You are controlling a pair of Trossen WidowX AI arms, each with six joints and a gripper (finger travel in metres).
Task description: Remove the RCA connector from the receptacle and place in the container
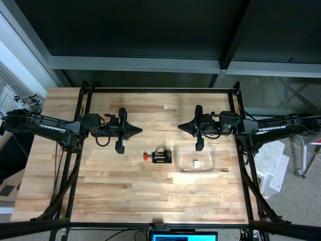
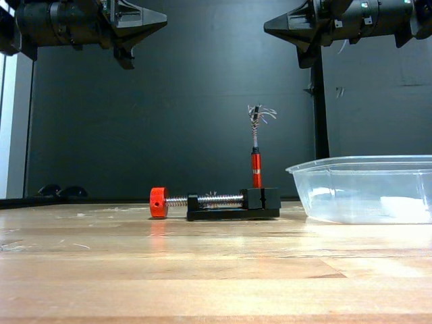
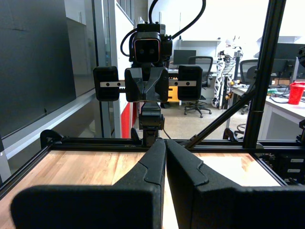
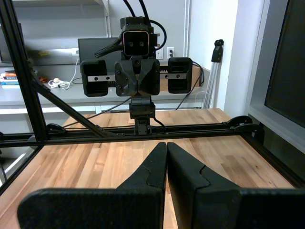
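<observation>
L gripper [image 1: 137, 130] & R gripper [image 1: 181, 126]: both pressed together, high up, well apart from receptacle [image 2: 229, 204]. RCA connector [image 2: 256, 169] upright, thin. Likely risk: off-centre pinch, then slip, drop outside container [image 2: 358, 196].

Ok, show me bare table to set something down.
Bare wood: near strip of the table, before receptacle and container. Crowded: centre, receptacle with RCA connector beside container. Left end effector and right end effector, shut, hang over the far half.

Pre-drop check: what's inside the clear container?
One small white square piece lies in the container; its far rim is partly covered by the right arm. Both shut, the left gripper and right gripper hover high above the table.
</observation>
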